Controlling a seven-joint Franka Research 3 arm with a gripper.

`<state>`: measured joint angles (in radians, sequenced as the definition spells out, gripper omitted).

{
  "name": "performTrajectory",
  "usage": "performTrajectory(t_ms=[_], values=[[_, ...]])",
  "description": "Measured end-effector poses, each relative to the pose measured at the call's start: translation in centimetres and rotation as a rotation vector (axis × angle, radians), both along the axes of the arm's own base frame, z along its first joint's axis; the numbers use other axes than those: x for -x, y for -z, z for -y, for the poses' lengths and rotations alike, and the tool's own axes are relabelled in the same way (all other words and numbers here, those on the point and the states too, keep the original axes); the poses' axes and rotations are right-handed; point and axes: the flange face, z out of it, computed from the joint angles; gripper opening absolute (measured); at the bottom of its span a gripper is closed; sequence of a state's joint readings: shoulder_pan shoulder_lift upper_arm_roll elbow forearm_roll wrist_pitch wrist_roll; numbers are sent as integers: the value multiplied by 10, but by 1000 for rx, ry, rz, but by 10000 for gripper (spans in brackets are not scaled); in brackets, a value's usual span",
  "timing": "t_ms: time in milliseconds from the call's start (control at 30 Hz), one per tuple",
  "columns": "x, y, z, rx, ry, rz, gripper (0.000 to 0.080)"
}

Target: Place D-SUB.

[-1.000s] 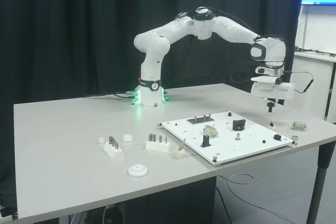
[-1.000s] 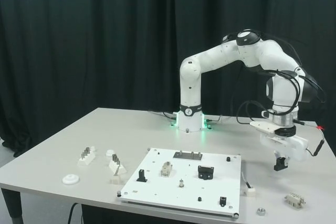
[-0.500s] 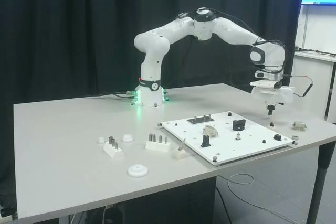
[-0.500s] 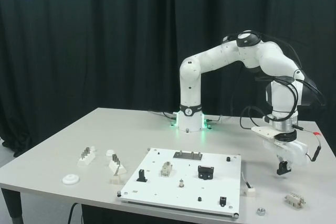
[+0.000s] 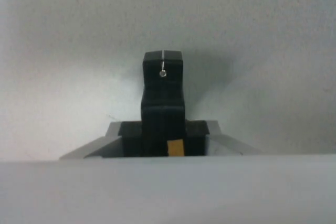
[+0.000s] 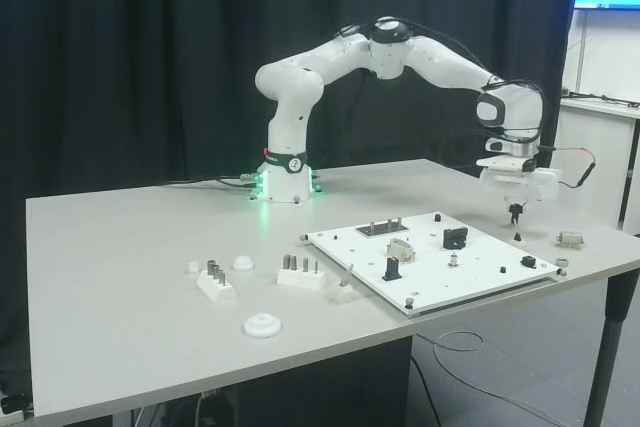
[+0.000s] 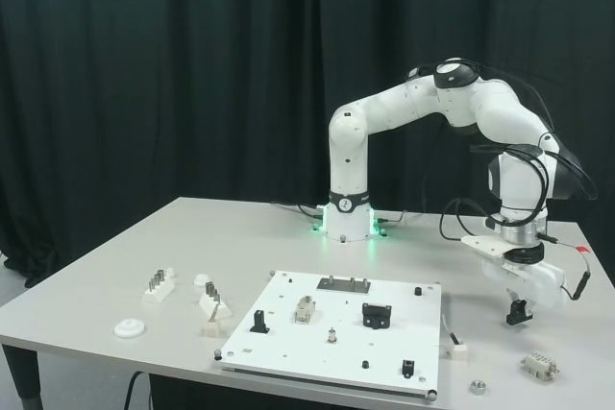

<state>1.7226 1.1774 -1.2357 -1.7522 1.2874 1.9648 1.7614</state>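
The end effector (image 7: 519,313) hung low over the grey table (image 6: 120,247), its fingers pressed together with nothing between them. The connector (image 7: 539,367) lay on the table near it, right of the white board (image 7: 336,328).

Even overhead light brightens the desk (image 6: 120,237) in both room views against black curtains (image 7: 173,64). Shadows are soft. The wrist view is blurred, its foreground out of focus.

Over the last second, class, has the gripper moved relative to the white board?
Yes. In the second room view the gripper has sunk toward the table, staying beside the white board.
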Motion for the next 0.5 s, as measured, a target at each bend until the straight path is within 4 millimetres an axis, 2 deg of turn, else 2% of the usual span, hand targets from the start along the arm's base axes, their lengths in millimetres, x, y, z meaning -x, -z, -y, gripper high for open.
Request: performTrajectory(t_ms=[500], values=[[1,5,-5,40,-21,31,154]])
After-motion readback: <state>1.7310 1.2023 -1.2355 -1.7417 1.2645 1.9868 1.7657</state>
